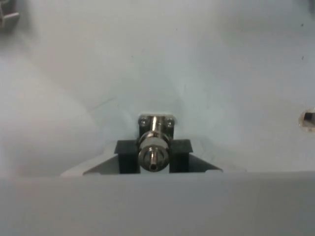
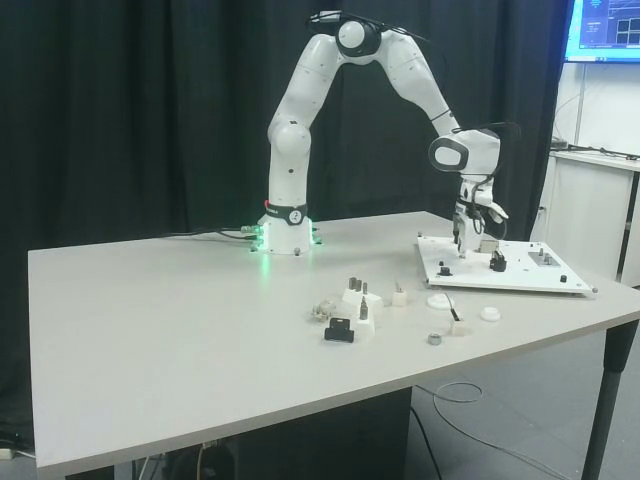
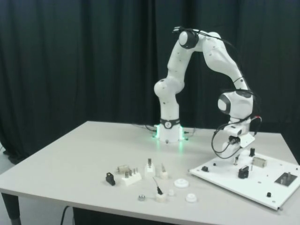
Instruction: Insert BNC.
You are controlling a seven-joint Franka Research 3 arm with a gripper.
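Large grey rectangular tabletop in front of a black curtain. White seven-joint arm bolted at the far middle, green light at its base, reaching to the right and down over a flat white square board lying on the right part of the tabletop. Board carries several small black and metal fixtures; one black block stands near its middle, a grey metal box just right of the arm's tip.

Pincer hangs just above the board's far-left part, pointing down. Wrist view: black fingers either side of a shiny metal cylindrical BNC connector, clamped on its body, connector held upright with its tip towards the board. Below it a small square metal socket flange with screws at the corners, sitting on the white board; whether the connector touches the socket, cannot tell.

Loose small parts in the near middle of the tabletop, well apart from the board: white blocks with metal pins, a small black clip, white round discs, a small metal ring.
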